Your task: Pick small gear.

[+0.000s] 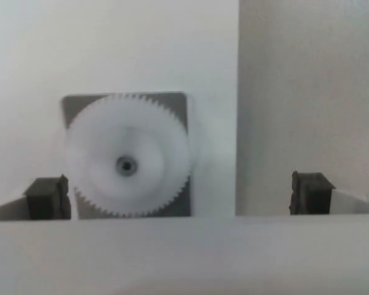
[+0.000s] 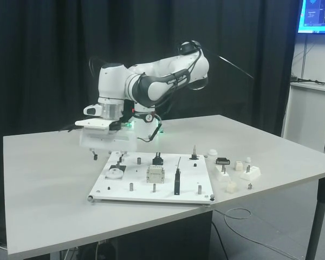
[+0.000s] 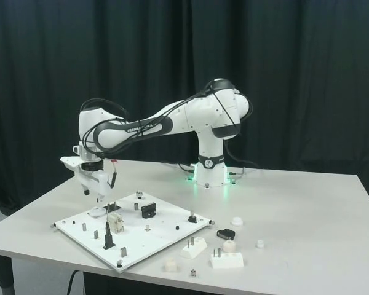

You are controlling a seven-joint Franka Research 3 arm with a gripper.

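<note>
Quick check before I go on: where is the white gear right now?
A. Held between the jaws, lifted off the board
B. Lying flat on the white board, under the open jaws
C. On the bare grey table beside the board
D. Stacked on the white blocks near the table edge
B. The wrist view shows the gear lying flat on the board with the gripper open above it, its jaws well apart and touching nothing.

A robotics lab: black curtains [image 3: 295,74] behind a grey table [image 3: 307,209] carrying a white assembly board [image 2: 157,181].
</note>
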